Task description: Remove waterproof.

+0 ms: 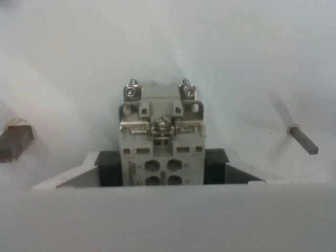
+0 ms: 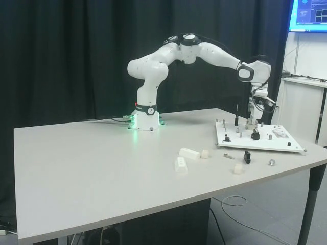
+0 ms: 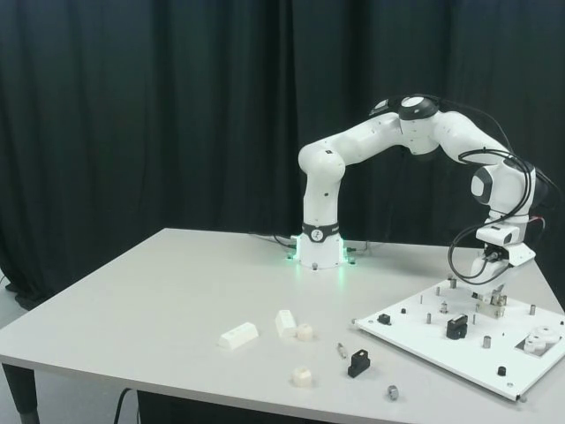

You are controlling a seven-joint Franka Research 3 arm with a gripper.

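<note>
**Gripper over the connector on the board**

The white arm (image 3: 388,132) reaches out from its base and bends down over the white board (image 3: 415,340) at the far end of the grey table (image 2: 92,163). The gripper (image 3: 491,284) hangs right above a small connector (image 1: 161,142) that stands on the board. I cannot tell from the pictures if the gripper is holding anything.

In the wrist view the connector sits straight below the gripper. It has two screws on top, a metal clip across it and four round holes in its face. It stands in a black frame (image 1: 215,167). A thin peg (image 1: 303,140) sticks up from the board on one side of it, and a thicker peg (image 1: 16,140) on the other side.

Off the board, well apart from the gripper, lie two white blocks (image 2: 185,157), some small white caps (image 3: 303,353) and a black clip (image 3: 358,361).
</note>
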